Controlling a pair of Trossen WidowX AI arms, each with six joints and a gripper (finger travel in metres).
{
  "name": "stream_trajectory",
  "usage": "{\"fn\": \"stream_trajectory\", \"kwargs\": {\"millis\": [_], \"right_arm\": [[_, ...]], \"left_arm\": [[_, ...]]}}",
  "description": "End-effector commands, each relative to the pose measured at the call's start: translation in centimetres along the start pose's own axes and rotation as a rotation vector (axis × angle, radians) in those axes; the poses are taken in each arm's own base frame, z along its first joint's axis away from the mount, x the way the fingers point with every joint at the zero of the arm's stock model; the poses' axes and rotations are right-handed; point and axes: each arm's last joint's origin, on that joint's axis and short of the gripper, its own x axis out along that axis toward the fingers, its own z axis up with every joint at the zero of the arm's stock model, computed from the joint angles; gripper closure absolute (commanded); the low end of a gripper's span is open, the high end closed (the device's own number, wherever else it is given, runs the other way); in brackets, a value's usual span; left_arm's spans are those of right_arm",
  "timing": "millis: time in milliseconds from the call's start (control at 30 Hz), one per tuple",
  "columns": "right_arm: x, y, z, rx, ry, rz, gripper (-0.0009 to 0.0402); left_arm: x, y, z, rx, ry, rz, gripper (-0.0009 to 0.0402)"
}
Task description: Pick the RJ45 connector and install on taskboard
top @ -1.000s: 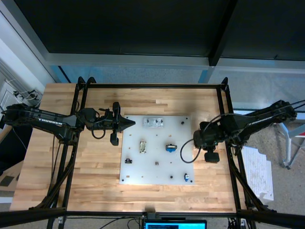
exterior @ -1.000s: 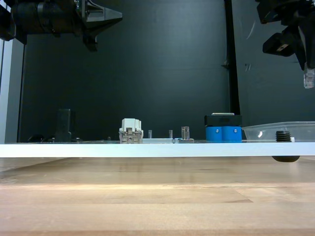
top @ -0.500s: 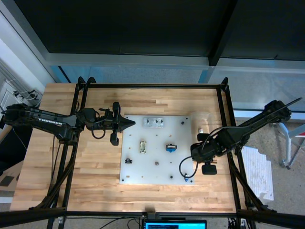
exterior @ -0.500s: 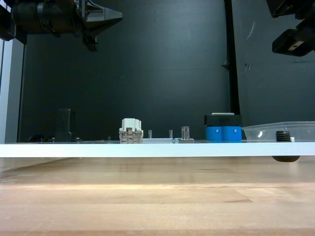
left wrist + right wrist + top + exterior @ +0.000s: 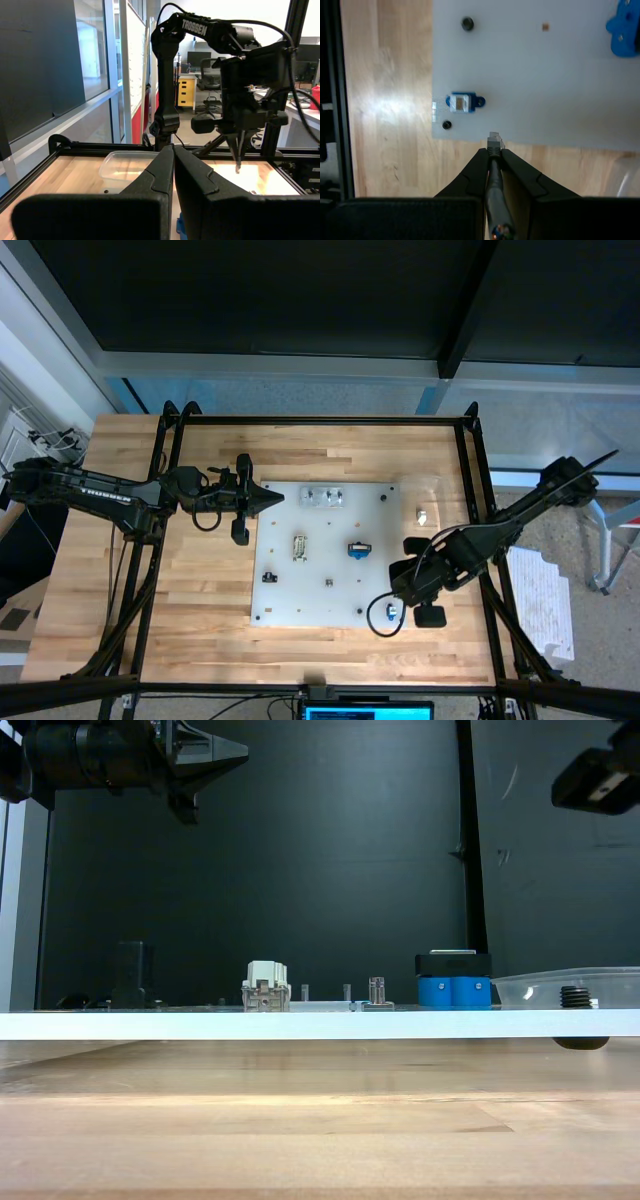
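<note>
Pickup looks done: my right gripper (image 5: pixel 493 151) grips the RJ45 connector (image 5: pixel 494 139) over the taskboard (image 5: pixel 545 75) edge, near the blue socket (image 5: pixel 463 102); plugging in is left. Left gripper (image 5: pixel 268 499), closed, hovers beside the board.

"TROSSEN", white letters, on right arm (image 5: pixel 194 26), left wrist view. Same word on left arm (image 5: pixel 95 495), high view. Nothing else legible.
</note>
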Motion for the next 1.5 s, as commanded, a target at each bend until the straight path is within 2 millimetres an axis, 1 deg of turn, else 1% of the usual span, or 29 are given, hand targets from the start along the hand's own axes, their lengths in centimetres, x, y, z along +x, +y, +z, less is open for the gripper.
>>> {"fn": "stream_trajectory", "kwargs": {"millis": [33, 200, 533, 700, 1333, 1500], "right_arm": [[0.2, 0.5, 0.6, -0.005, 0.005, -0.002, 0.0393], [0.8, 1.3, 1.2, -0.012, 0.015, -0.007, 0.0393], [2.2, 2.4, 1.8, -0.007, 0.033, -0.004, 0.0393], [2.4, 2.8, 2.2, -0.014, 0.032, -0.008, 0.0393], [2.9, 2.9, 2.1, -0.017, 0.03, -0.038, 0.0393], [3.5, 3.1, 2.1, -0.023, 0.048, -0.046, 0.0393]], "left_arm": [[0.0, 0.0, 0.0, 0.0, 0.0, 0.0, 0.0393], [0.0, 0.0, 0.0, 0.0, -0.001, 0.0, 0.0393], [0.0, 0.0, 0.0, 0.0, 0.0, 0.0, 0.0393], [0.0, 0.0, 0.0, 0.0, 0.0, 0.0, 0.0393], [0.0, 0.0, 0.0, 0.0, 0.0, 0.0, 0.0393], [0.0, 0.0, 0.0, 0.0, 0.0, 0.0, 0.0393]]}}
